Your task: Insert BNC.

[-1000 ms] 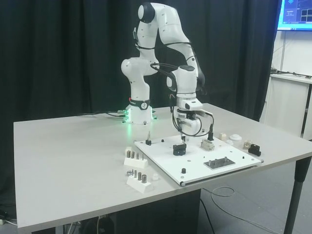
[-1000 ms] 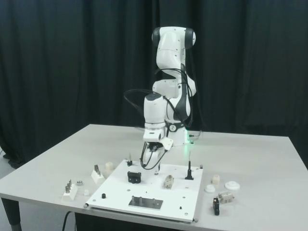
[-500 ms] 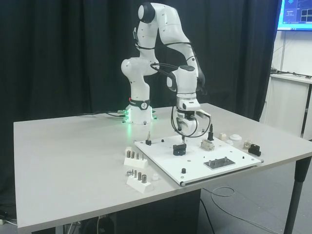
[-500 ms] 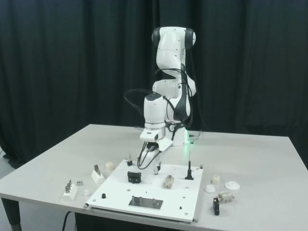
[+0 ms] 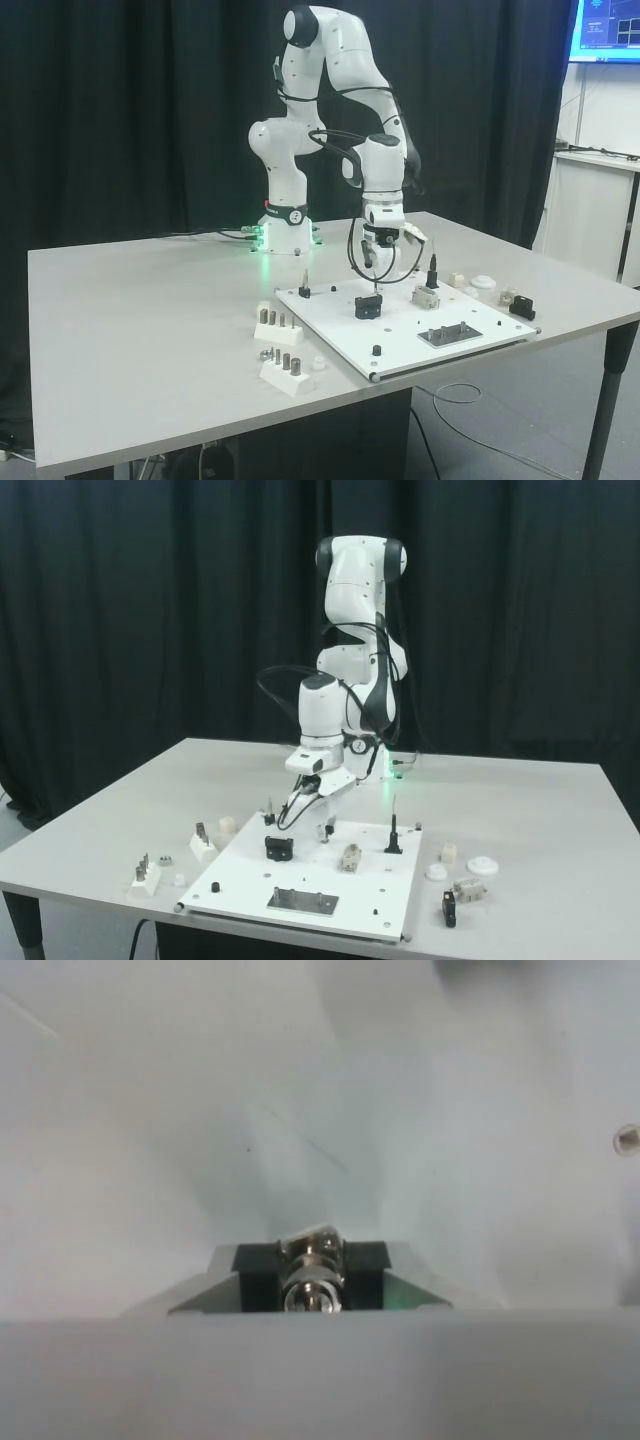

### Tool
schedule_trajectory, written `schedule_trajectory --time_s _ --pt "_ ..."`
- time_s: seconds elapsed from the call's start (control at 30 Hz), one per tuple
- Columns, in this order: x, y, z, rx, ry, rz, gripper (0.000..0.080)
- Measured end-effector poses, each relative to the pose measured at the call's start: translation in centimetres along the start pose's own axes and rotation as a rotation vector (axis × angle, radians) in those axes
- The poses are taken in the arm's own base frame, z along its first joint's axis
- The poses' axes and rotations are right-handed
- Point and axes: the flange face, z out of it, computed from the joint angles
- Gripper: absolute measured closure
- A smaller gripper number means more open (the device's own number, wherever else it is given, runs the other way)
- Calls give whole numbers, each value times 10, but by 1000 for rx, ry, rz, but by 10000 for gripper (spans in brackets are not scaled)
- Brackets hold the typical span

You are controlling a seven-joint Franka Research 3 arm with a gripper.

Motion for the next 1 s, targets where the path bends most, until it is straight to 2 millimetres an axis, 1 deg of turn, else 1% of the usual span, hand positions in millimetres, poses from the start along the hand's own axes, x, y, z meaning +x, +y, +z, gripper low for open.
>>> schedule_trajectory --time_s 0.5,0.77,1.0 --pt "1 1 0 -1 0 219 677" --pt "1 1 0 -2 1 405 677" --pt "2 2 0 -2 2 505 677"
